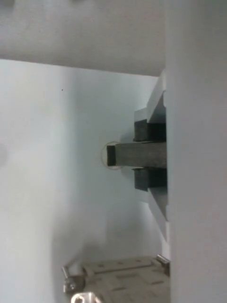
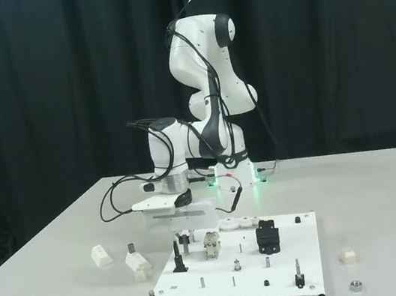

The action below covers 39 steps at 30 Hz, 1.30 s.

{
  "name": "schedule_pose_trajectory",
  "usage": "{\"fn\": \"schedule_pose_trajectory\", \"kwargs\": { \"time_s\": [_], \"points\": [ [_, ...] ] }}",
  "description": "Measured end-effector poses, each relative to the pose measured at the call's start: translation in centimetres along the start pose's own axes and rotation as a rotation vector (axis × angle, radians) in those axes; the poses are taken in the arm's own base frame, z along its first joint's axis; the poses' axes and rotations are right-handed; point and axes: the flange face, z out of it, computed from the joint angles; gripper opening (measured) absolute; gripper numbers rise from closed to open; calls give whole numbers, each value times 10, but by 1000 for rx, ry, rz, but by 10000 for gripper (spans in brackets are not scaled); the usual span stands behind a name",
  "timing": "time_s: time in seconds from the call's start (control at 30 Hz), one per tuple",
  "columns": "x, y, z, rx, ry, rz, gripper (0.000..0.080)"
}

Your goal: Insert square peg 3.

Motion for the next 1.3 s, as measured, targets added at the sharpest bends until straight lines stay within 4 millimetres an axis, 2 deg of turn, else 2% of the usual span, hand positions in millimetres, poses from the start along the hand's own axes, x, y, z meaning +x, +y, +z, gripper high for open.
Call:
{"fn": "schedule_pose_trajectory", "kwargs": {
  "time_s": [0.4, 1.3],
  "points": [
    [2, 0, 8, 0, 10, 1, 114],
    [3, -4, 8, -18, -14, -23, 114]
  ]
}}
